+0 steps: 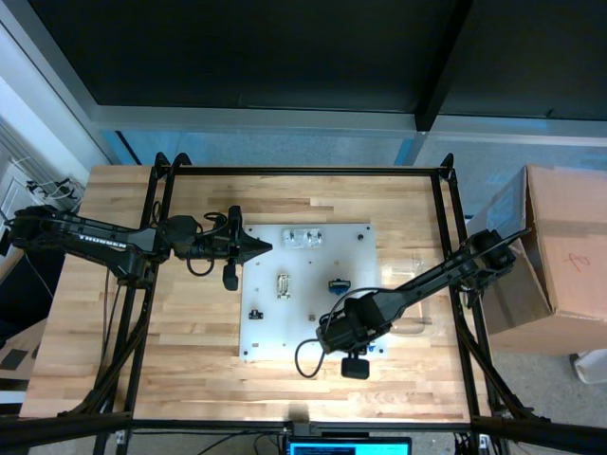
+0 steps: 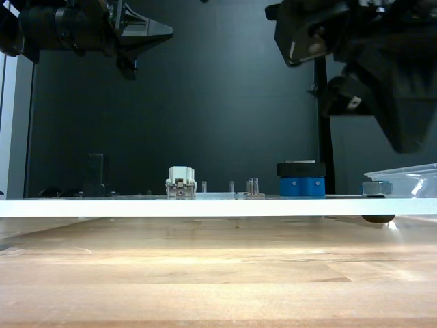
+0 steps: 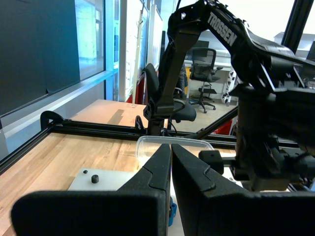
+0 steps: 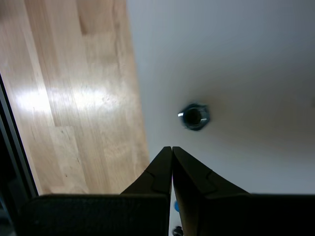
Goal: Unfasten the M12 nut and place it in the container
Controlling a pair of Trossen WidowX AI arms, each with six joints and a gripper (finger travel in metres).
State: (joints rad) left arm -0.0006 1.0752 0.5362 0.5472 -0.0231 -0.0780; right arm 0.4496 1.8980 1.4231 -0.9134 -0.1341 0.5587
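Two arms reach in over the worktop, one from each side. At the left, the left tool hangs high above the far left edge of the white board, pointing level toward the right. Its fingers are clenched together, with nothing between them.

Further right, the right tool hangs over the near right part of the board, pointing straight down. Its fingers are also pressed tight together and grasp nothing.

The small silver nut sits flat on the board just beyond those fingertips, apart from them, and its middle looks dark. From worktop height the nut sits low on the board with no ribs showing under it. I cannot tell whether it is on its stud.

The clear container stands at the far right, behind the nut in that level view. The view down the right tool shows the nut resting on the white board itself.
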